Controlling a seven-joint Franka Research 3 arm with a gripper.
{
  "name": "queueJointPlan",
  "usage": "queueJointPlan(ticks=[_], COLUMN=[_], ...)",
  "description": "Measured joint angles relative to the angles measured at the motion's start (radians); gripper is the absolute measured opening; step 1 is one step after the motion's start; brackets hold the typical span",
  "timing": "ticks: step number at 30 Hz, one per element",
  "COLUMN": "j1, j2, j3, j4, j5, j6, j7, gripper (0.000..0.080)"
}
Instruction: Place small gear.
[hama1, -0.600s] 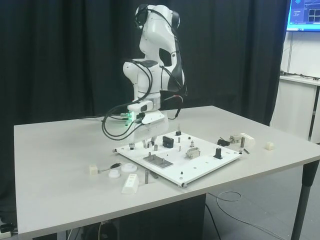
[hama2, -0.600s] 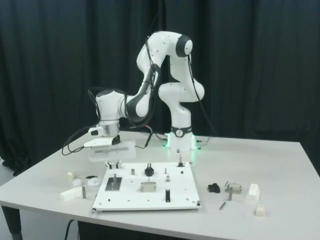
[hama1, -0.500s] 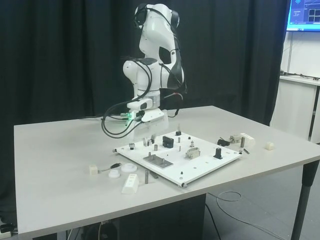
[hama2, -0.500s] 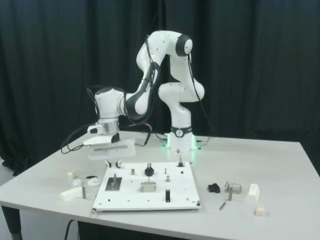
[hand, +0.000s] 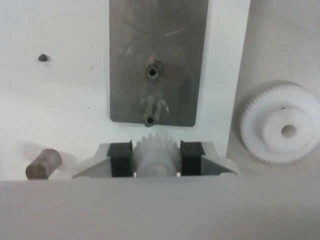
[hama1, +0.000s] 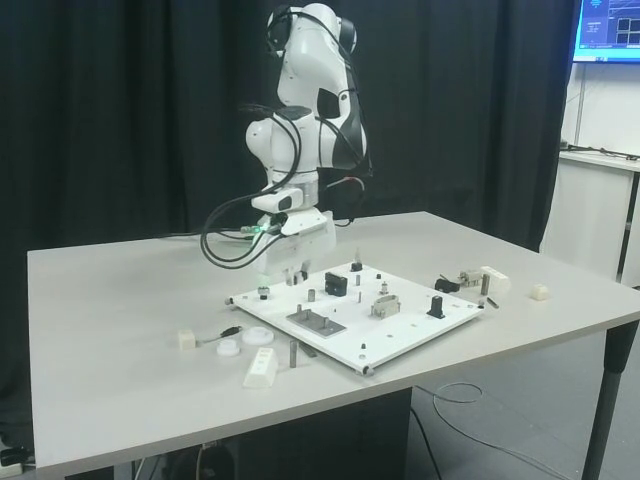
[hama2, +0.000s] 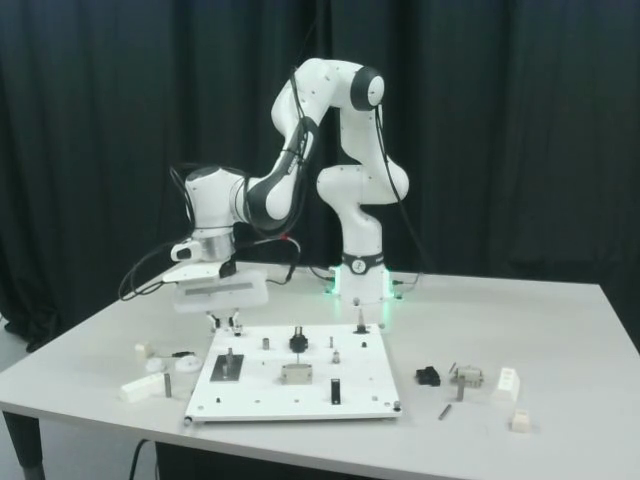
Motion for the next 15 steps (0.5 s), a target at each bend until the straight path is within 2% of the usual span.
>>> queueJointPlan(ticks=[7, 15], j1=[-0.001, -0.017], j2=[0.002, 0.039], j3=[-0.018, -0.062], j4=[0.007, 0.035], j5=[-0.03, -0.041], j6=[0.009, 0.081], j7=[-0.02, -0.119], gripper=[0.0199, 0.0199])
